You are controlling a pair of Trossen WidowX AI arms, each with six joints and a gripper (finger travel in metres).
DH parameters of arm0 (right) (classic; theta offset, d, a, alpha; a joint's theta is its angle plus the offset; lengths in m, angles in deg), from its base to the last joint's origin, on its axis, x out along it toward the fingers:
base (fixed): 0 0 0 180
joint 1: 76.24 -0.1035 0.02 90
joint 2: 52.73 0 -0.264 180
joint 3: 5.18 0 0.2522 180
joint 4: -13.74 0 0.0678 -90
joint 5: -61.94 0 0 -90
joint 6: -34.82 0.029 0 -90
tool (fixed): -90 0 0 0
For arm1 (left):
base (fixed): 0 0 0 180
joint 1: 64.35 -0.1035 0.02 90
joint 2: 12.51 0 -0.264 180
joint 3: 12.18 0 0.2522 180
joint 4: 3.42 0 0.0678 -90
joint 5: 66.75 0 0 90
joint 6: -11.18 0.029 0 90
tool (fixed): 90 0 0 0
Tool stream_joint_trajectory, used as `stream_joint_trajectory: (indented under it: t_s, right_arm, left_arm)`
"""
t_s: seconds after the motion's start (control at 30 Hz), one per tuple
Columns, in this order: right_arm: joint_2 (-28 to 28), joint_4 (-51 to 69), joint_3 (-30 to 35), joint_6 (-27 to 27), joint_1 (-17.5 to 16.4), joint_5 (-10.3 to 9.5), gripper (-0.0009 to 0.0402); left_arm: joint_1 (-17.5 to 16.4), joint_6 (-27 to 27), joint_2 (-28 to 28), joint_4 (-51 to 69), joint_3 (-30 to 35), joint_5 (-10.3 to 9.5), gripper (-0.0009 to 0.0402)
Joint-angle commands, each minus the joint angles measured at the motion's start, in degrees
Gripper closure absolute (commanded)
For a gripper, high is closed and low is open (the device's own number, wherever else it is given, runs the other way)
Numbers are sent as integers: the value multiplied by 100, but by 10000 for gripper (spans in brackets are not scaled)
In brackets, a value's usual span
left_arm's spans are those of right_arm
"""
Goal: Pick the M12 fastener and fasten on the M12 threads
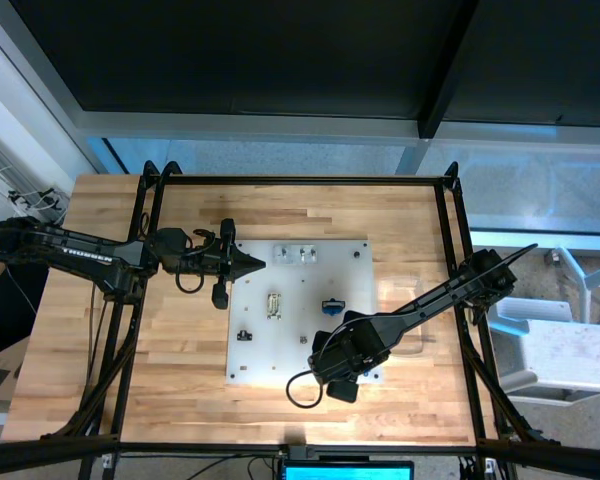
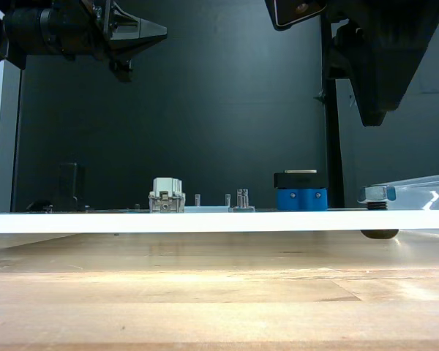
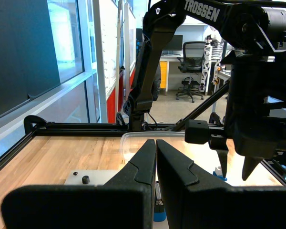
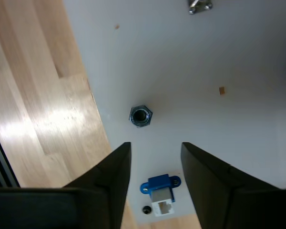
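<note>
Nut (image 4: 140,116) on stud (image 2: 379,206), ribs showing | right claw (image 4: 155,147) spread above it: to be centred, lowered, then clenched | left claw (image 1: 258,265) closed, parked centre-left, high view

Two pincers (image 3: 156,141) (image 4: 155,145), one nut (image 4: 140,116), one board (image 1: 280,345).

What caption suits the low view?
Small silver hex nut atop its black ribbed stud, right gripper above; left gripper hangs far left.

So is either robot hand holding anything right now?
No, nothing is held. The right gripper hangs open above the nut, which sits on its stud. The left gripper is shut on nothing, over the board's far left part.
</note>
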Motion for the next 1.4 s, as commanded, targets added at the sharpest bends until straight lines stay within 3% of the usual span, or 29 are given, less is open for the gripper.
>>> stream_joint_trajectory:
  t_s: [0.03, 0.13, 0.2, 0.33, 0.5, 0.63, 0.8, 1.4]
  right_arm:
    - [87, -2, -37, -369, 9, -238, 320]
    - [168, -37, -39, -765, 11, -256, 402]
    - [192, -55, -39, -935, 13, -251, 383]
    - [289, -63, -39, -1115, 42, -245, 394]
    - [328, -96, -46, -1266, 63, 68, 394]
    - [328, -186, -177, -1429, 66, 87, 393]
    - [328, -584, -463, -1425, 63, -70, 393]
    - [328, -798, -640, -1405, 66, 0, 393]
  left_arm:
    - [0, 2, 0, 0, 0, 0, 393]
    - [-2, 2, 0, -2, 0, 0, 393]
    - [0, 2, 0, -2, 0, 0, 393]
    - [-2, 2, 0, -2, 0, 0, 393]
    - [-2, 2, 0, 0, 0, 0, 393]
    - [0, 2, 0, 0, 0, 0, 393]
    - [0, 2, 0, 0, 0, 0, 393]
    - [-2, 2, 0, 0, 0, 0, 393]
